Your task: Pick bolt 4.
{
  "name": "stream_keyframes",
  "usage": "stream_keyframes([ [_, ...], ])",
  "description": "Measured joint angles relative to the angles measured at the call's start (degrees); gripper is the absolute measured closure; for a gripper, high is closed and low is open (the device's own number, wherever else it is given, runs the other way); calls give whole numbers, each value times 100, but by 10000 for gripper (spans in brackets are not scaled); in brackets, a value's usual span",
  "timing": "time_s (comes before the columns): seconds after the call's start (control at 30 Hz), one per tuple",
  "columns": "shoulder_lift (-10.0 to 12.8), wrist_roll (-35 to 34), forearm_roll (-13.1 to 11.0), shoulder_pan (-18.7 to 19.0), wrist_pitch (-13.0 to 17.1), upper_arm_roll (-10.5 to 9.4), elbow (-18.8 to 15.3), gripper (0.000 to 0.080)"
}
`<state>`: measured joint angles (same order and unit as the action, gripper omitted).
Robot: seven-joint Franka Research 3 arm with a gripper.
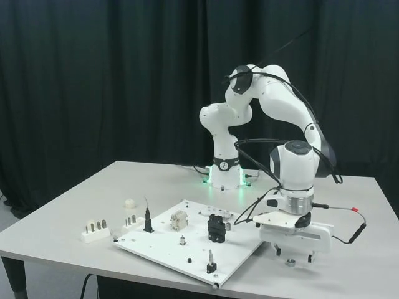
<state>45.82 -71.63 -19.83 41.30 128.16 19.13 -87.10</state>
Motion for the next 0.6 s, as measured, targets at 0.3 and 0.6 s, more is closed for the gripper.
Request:
stream_keyframes([
  [0.3,92,0,0,10,53,-15,0,3],
  [0.6,180,0,0,9,102,-14,0,3],
])
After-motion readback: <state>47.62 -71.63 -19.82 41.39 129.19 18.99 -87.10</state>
